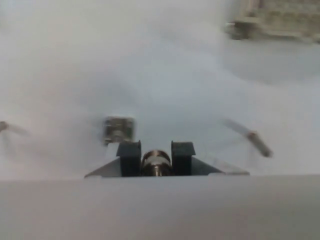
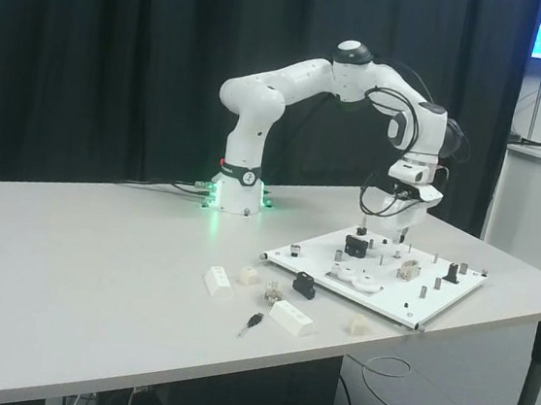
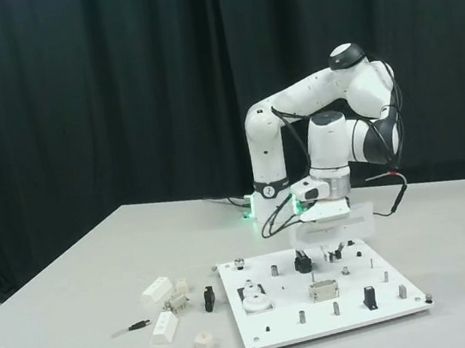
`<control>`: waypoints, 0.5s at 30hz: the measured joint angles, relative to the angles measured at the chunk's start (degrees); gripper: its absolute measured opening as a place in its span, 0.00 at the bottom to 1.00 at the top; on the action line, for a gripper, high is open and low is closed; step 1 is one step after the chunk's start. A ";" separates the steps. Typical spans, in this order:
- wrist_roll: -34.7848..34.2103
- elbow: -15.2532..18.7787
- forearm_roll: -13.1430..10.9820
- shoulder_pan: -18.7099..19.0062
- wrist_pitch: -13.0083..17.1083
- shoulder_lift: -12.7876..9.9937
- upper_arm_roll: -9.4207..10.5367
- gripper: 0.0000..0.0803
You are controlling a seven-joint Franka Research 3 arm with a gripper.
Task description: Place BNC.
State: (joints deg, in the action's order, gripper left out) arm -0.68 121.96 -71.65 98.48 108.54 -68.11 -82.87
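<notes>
In the wrist view my gripper (image 1: 156,159) is shut on the BNC connector (image 1: 156,163), a small metal barrel held between the two black fingers (image 1: 129,156). A square metal socket (image 1: 118,129) lies on the white board just beyond the fingers. From the room views the gripper (image 2: 401,235) (image 3: 337,252) hangs low over the far side of the white assembly board (image 2: 440,298) (image 3: 284,327), close to its surface. Whether the connector touches the board cannot be told.
Pegs and black and white fittings stand on the board, among them a thin pin (image 1: 257,142) and a large connector block (image 1: 280,22). White blocks (image 2: 219,281) (image 3: 157,288), a black clip (image 2: 304,285) and a small black-handled tool (image 2: 251,322) lie on the grey table beside the board.
</notes>
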 joint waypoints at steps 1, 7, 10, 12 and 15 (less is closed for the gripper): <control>-0.56 0.09 0.28 -0.20 0.16 0.00 -0.17 0.15; -3.14 0.64 1.09 -1.83 0.97 -0.07 -1.15 0.15; -3.85 0.77 1.09 -2.97 1.45 -0.11 -1.49 0.15; -3.98 0.77 1.09 -3.84 1.82 -0.15 -1.65 0.15; -3.99 0.74 1.09 -5.25 2.65 -0.15 -1.75 0.15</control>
State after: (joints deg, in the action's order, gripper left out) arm -4.66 122.70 -70.56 93.23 111.19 -68.26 -84.61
